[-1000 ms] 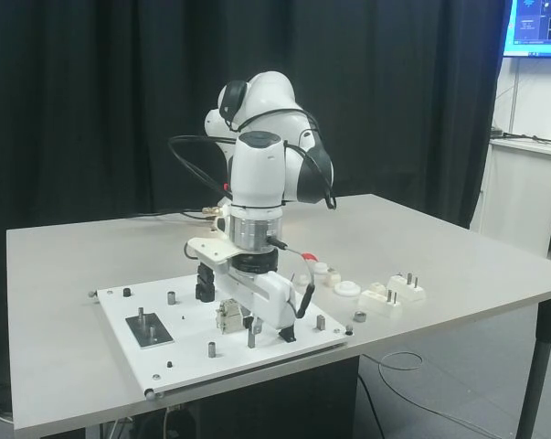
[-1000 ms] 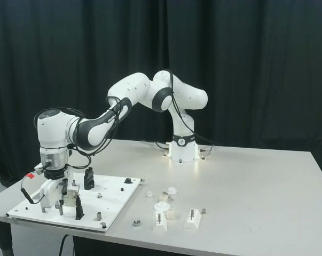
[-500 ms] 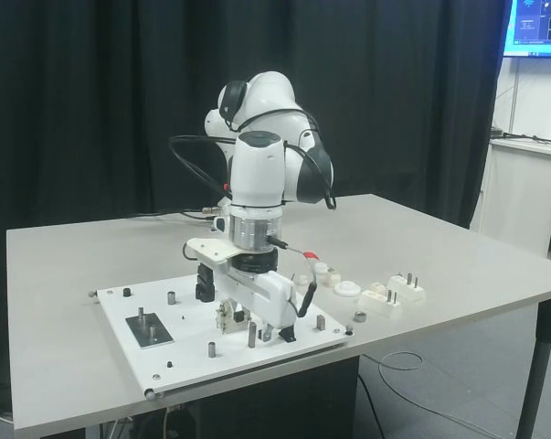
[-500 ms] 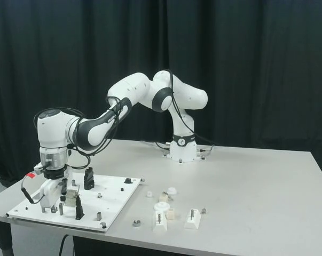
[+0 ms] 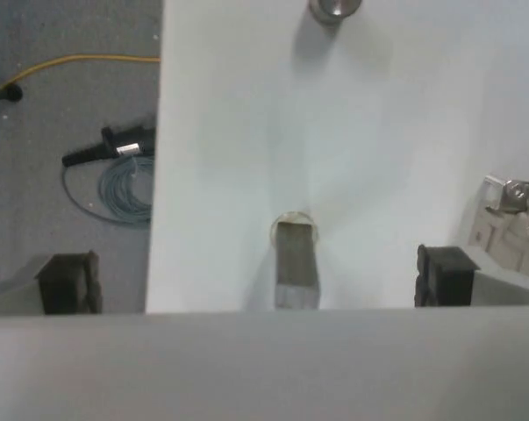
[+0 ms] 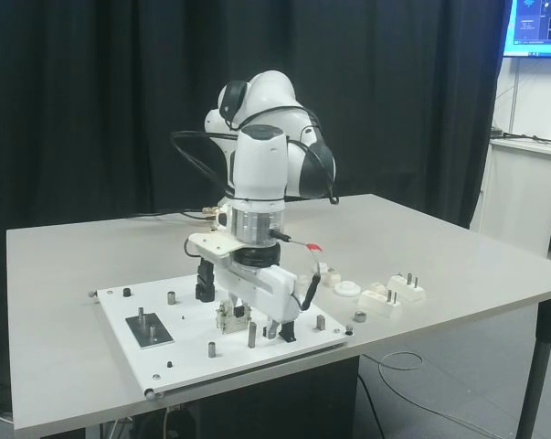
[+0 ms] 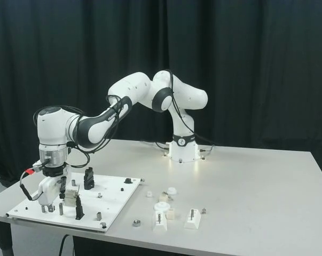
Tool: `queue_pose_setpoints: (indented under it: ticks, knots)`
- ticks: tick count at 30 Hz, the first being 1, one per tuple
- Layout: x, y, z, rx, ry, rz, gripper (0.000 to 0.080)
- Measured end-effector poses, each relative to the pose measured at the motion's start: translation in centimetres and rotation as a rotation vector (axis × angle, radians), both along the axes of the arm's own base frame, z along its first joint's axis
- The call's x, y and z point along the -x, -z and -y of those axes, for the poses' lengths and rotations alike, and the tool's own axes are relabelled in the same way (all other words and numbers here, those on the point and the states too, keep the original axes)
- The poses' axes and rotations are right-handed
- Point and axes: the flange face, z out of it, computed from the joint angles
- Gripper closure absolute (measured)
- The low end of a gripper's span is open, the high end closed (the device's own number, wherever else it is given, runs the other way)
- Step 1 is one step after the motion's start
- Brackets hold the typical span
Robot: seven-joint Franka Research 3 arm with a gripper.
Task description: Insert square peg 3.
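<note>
The square peg stands upright on the white board, its foot in a small round seat in the board's surface. From the wrist camera it sits midway between the two black fingertips, which are spread wide to either side and touch nothing; one fingertip hangs out past the board's edge, over the grey floor. So the gripper is open and empty, held just above the peg at the near edge of the board.

Seen from the room, the white arm reaches down from its base at the back of the grey table and points its wrist straight at the board. Right beside the gripper stands a small metal block with bolts, and just behind it a black clamp-like part. Further along the board lies a grey plate with short pins standing up from it, and a few other short pegs are scattered about, one near the front edge.

Off the board, on the bare tabletop, there are round white pieces, two white blocks with pins, and a small nut.

In the second room view the gripper hangs over the board's far left end, well apart from the arm's base. On the floor beneath the board's edge lies a coiled cable.
</note>
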Motion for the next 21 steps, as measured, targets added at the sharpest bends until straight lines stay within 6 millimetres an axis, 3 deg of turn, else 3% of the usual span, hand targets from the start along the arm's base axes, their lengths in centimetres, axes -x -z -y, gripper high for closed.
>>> queue_pose_setpoints:
  ticks: [21]
  knots:
    - [-1.6, -2.6, -1.4, 0.058, -0.172, 0.044, 0.0003]
